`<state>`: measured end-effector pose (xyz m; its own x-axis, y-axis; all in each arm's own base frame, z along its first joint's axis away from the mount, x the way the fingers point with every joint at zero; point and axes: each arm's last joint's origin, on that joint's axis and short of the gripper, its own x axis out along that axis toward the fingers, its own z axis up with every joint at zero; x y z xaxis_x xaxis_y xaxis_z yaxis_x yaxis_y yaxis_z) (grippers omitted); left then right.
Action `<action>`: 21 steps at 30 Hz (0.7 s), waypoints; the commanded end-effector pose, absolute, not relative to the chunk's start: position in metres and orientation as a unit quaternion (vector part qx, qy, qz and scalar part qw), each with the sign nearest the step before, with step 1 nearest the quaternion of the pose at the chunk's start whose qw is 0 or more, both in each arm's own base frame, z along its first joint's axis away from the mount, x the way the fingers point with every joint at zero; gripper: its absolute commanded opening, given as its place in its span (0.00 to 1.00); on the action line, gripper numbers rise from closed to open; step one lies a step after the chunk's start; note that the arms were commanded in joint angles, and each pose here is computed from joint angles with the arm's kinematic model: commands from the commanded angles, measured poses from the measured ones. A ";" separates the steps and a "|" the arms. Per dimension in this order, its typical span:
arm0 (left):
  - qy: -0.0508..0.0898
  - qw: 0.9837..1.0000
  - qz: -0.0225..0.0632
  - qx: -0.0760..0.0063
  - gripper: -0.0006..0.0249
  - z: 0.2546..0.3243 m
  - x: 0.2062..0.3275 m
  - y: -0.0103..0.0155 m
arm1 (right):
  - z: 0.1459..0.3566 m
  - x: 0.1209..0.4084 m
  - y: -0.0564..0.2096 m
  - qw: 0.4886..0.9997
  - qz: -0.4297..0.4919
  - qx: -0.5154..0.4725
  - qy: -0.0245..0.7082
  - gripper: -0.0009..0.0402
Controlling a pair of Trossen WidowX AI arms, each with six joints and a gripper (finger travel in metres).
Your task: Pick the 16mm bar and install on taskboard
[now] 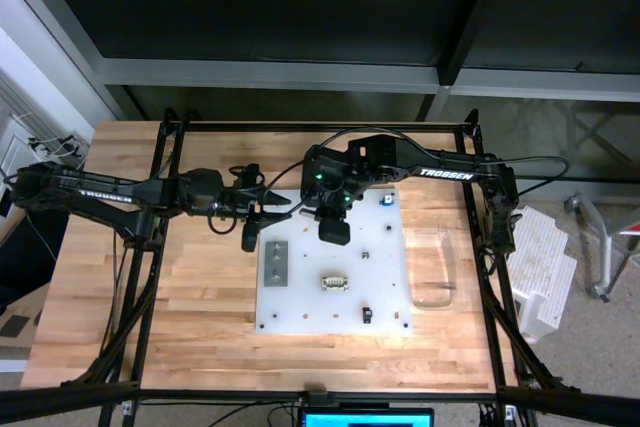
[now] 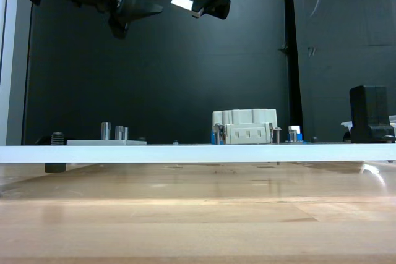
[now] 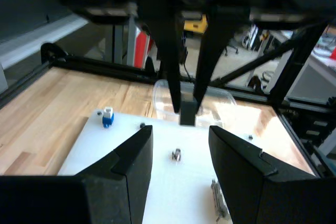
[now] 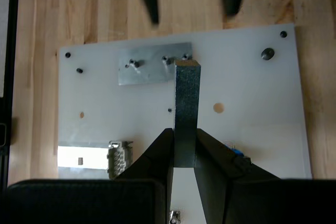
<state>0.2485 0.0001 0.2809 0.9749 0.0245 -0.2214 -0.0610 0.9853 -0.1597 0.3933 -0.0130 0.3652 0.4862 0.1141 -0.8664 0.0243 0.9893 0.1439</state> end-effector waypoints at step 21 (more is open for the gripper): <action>0.115 0.990 0.028 -0.071 0.58 0.2855 0.270 -0.0004 | 0.365 0.394 -0.014 0.861 0.028 0.064 0.504 0.02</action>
